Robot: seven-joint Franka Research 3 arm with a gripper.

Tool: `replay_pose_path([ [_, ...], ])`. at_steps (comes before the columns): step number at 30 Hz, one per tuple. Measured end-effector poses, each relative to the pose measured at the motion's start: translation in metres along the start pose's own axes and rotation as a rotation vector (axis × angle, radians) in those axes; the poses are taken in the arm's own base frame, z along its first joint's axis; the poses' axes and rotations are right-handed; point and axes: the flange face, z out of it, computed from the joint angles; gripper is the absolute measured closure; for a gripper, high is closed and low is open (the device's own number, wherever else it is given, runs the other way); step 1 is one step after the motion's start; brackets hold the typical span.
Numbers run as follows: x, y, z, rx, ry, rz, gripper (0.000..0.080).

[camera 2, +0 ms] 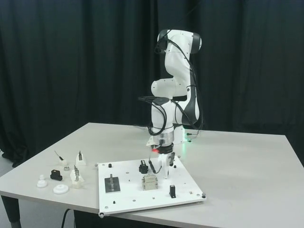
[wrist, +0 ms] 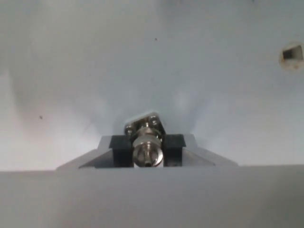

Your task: Insert BNC.

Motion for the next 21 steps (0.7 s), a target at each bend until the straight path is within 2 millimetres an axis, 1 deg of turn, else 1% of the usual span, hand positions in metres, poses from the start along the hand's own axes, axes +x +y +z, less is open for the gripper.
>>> replay_pose_path([
  [10, -0.0013, -0.002, 0.0001, -0.011, 0.009, 0.088, 0.0672],
  [21, -0.0021, -0.0026, -0.0004, -0.017, 0.012, 0.095, 0.0672],
])
